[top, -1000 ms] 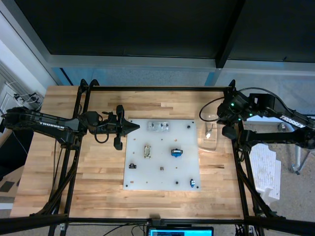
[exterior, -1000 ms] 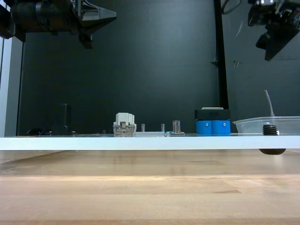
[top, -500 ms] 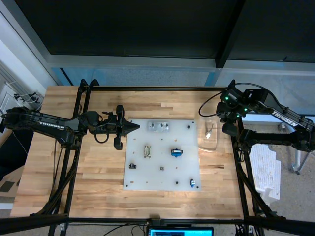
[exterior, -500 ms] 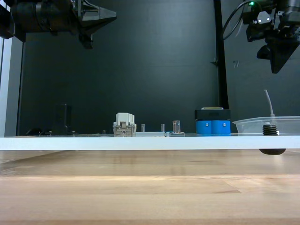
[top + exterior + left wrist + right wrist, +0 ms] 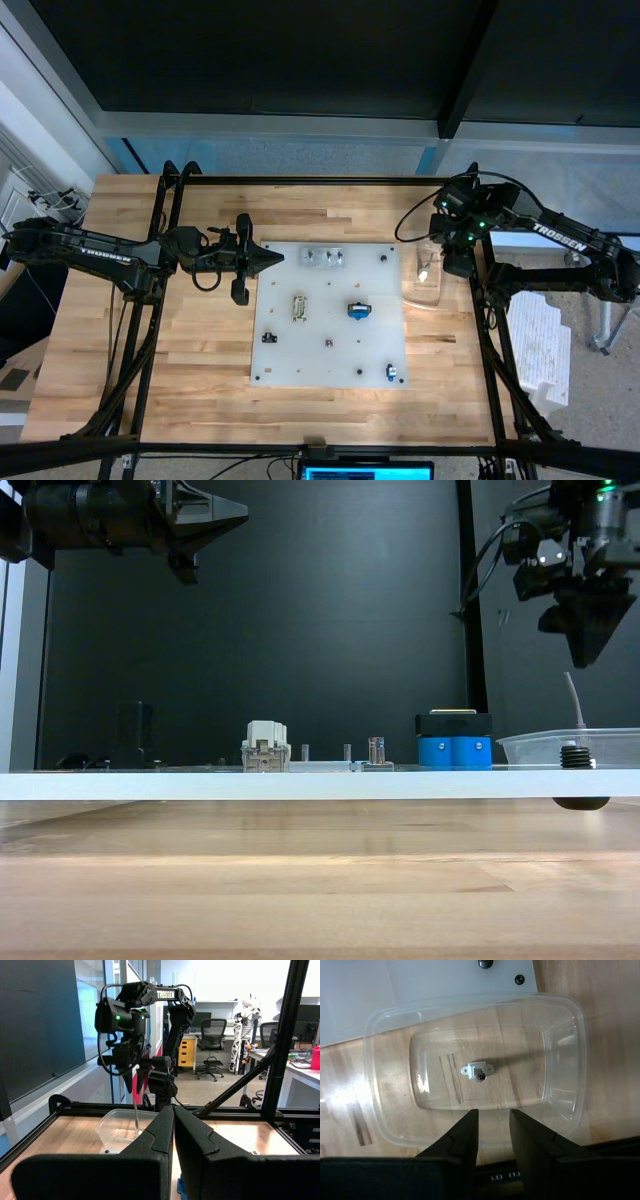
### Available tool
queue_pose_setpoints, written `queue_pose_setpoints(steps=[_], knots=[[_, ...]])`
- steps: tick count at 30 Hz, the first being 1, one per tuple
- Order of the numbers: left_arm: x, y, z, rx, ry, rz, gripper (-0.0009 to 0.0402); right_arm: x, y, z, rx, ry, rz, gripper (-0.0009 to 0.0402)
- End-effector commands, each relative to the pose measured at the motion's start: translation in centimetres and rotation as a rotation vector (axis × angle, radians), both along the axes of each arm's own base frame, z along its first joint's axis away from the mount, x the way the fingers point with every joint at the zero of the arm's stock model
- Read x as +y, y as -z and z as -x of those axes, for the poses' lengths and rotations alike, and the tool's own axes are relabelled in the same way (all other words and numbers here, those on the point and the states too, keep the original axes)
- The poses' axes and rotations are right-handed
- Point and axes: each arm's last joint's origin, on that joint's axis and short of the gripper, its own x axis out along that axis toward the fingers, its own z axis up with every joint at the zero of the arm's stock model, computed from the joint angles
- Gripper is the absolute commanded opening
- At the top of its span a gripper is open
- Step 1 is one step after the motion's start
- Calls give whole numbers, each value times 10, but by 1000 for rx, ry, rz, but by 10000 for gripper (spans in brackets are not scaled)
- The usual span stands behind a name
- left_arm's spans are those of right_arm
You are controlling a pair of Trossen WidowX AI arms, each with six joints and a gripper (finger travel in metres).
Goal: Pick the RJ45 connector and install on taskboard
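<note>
RJ45 connector (image 5: 478, 1070) seen in tub (image 5: 375, 1035), right claw (image 5: 493, 1112) slightly spread above; left claw (image 5: 174, 1110) pressed together over taskboard (image 5: 320, 345) left edge.

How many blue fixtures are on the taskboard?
2 blue fixtures on the taskboard: one near its middle, one at its near right corner. Left gripper hovers over its left edge; right gripper hangs above the clear tub.

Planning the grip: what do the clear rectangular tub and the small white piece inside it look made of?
Clear rectangular tub: thin transparent plastic, glossy; wood grain shows through, walls glint. Small white piece: apparently matte moulded plastic with a metallic-looking centre, uncertain. Right hand hovers above the tub; left hand hangs over the left edge of the white square taskboard.
</note>
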Motion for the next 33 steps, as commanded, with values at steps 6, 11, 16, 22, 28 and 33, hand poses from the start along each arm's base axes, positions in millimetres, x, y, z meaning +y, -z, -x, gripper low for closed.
queue_pose_setpoints(steps=[6, 11, 16, 22, 28, 33], knots=[[0, 0, 0, 0, 0, 0, 0, 0, 20, -1, 12, 21, -12, 139], [0, 0, 0, 0, 0, 0, 0, -1, 31, -3, 20, 21, -18, 161], [0, 0, 0, 0, 0, 0, 0, -2, 42, -7, 7, 17, -14, 169], [0, 0, 0, 0, 0, 0, 0, 0, 55, -8, 9, 8, -12, 169], [0, 0, 0, 0, 0, 0, 0, 1, 58, -13, 26, -12, -23, 169], [0, 0, 0, 0, 0, 0, 0, 0, 63, -19, 50, -27, -36, 169]])
